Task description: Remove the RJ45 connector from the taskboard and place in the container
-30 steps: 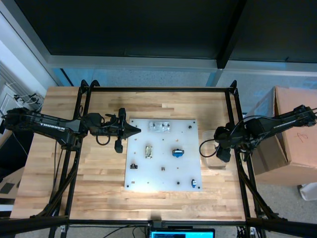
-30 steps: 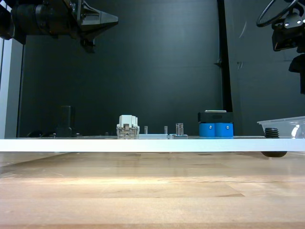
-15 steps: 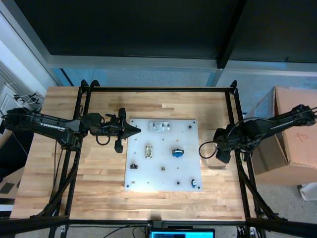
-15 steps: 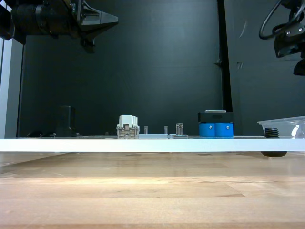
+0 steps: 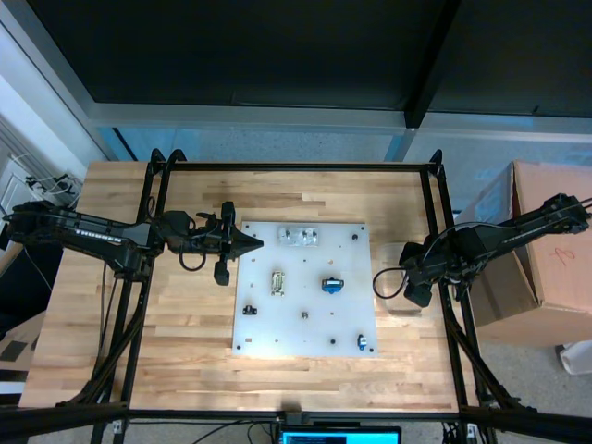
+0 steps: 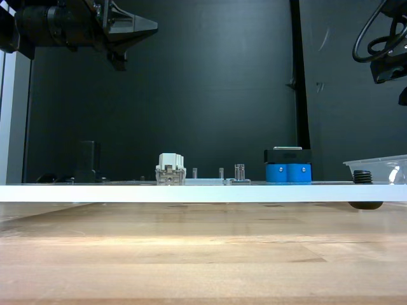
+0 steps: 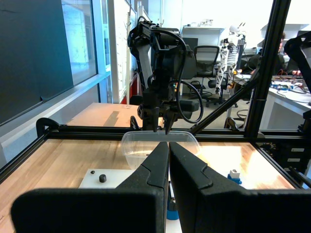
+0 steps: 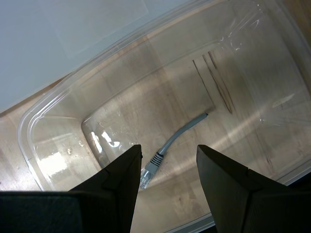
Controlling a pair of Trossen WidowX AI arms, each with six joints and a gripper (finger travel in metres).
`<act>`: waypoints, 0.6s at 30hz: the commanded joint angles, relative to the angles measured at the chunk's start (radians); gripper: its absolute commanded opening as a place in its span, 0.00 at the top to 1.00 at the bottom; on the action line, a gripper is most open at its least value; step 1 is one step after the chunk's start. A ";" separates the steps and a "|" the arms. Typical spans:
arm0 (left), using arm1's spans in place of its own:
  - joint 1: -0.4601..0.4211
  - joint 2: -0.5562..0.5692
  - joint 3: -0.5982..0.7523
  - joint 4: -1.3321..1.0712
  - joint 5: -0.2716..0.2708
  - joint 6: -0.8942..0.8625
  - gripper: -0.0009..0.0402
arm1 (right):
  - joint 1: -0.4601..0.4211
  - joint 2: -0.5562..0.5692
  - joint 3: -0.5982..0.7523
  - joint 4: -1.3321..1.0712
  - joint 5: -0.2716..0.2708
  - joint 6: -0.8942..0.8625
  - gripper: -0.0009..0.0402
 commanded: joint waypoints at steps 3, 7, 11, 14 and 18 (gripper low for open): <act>0.000 0.000 0.000 0.000 0.000 0.000 0.98 | 0.003 0.005 0.000 0.000 0.000 0.001 0.60; 0.000 0.000 0.000 0.000 0.000 0.000 0.98 | 0.004 0.006 0.000 0.000 -0.001 0.008 0.60; 0.000 0.000 0.000 0.000 0.000 0.000 0.98 | 0.006 0.007 0.000 -0.003 -0.002 0.011 0.60; 0.000 0.000 0.000 0.000 0.000 0.000 0.98 | 0.007 0.010 0.000 -0.003 -0.002 0.011 0.60; 0.000 0.000 0.000 0.000 0.000 0.000 0.98 | 0.009 0.012 0.000 -0.002 -0.001 0.011 0.60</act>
